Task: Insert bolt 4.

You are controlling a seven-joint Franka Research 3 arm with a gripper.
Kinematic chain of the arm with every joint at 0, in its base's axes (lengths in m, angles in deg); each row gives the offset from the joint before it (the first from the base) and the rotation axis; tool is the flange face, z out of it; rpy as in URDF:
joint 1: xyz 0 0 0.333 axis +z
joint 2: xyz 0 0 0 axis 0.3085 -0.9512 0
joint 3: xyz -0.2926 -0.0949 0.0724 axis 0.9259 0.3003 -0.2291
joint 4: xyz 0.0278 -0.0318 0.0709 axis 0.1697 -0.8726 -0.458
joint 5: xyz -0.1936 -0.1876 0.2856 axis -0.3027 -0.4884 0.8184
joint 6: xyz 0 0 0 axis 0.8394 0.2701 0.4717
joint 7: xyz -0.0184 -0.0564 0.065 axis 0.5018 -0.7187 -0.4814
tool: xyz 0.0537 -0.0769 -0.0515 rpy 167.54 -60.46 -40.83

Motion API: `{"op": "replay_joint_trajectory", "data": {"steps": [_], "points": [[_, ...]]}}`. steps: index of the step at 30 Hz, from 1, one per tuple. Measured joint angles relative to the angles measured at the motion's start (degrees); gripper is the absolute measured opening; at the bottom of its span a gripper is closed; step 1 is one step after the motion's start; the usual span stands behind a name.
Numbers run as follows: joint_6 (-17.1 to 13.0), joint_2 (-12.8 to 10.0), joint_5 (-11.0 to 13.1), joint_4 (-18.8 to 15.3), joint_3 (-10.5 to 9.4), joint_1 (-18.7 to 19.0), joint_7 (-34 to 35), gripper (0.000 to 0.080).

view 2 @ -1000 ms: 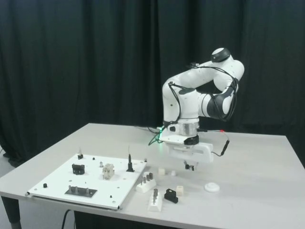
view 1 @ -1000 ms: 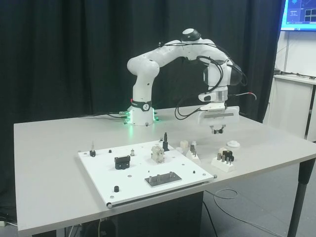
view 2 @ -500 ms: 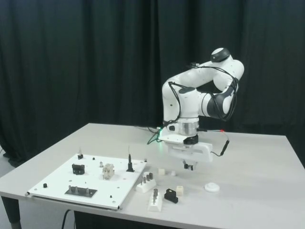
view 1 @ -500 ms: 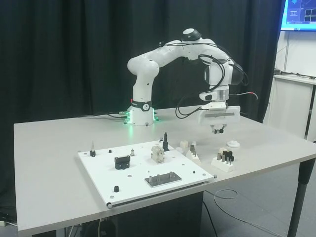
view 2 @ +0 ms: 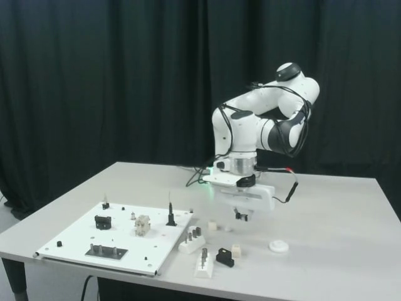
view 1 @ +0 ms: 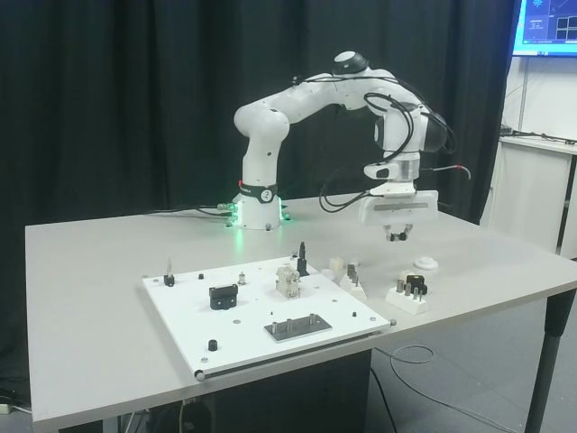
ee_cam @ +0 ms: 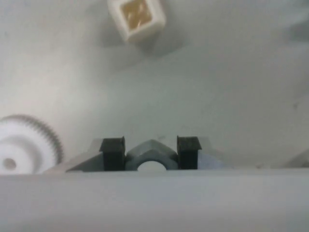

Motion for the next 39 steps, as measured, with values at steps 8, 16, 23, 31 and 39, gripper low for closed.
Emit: {"op": "replay_joint_trajectory", "data": {"steps": [8, 16, 23, 31, 39], "points": [[0.0, -0.2, -2.25, 2.29, 1.45, -3.38, 0.21, 0.0227], [0.51, -0.34, -3.17, 4.98, 2.96, -7.76, 0.24, 0.0227], [2.04, -0.39, -3.17, 7.62, 4.01, -12.27, 0.23, 0.0227], [2.65, -1.66, -3.38, 11.08, 4.59, -17.23, -2.96, 0.0227], [3.18, -3.41, -3.34, 14.85, 5.08, -22.25, -3.67, 0.0227]]}}
